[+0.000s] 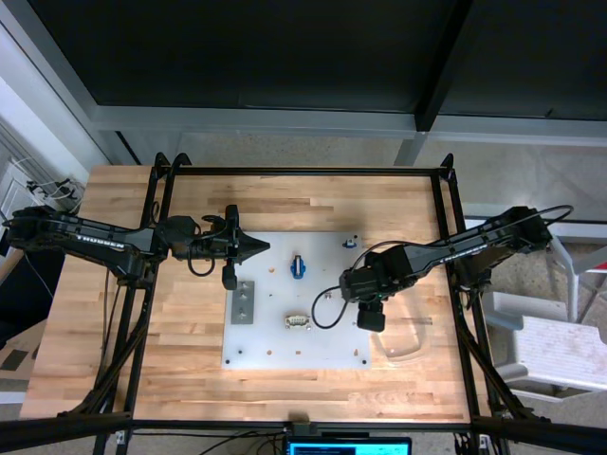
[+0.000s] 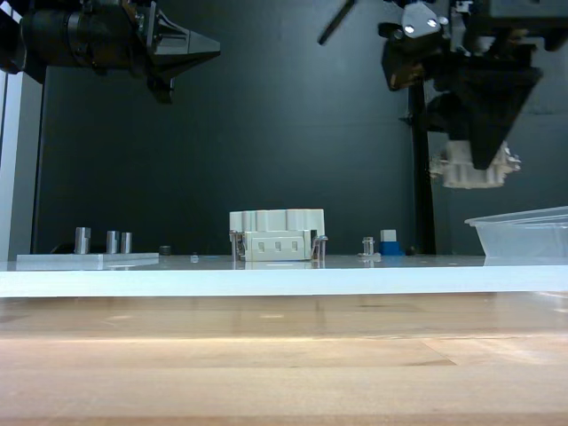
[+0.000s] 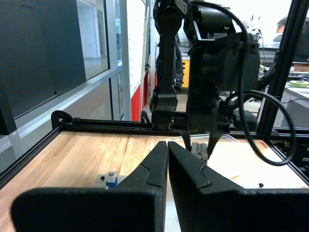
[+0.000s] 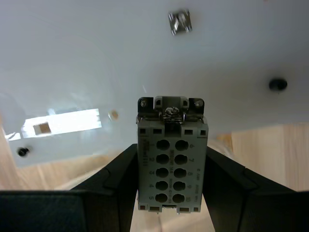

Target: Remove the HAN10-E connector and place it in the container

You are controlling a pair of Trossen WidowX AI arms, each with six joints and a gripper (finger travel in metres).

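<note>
The HAN10-E connector [image 4: 172, 169], a beige-grey block with two rows of round holes, hangs in the air with my right gripper [image 4: 172, 153] shut on its sides. In the low view the connector [image 2: 463, 171] is lifted well above the board, just left of the clear container [image 2: 525, 231]. From above, my right gripper [image 1: 372, 318] hovers over the white board's [image 1: 285, 355] right edge, beside the container [image 1: 410, 343]. My left gripper [image 1: 261, 248] is shut and empty, held high over the board's back left part; its fingers [image 3: 159, 162] are pressed together.
A beige housing [image 1: 298, 323] stays mounted on the board near its front middle. A small blue upright part [image 1: 298, 266] stands at the board's centre. A grey metal plate [image 1: 245, 303] with holes lies at the board's left. Black frame rails border the table.
</note>
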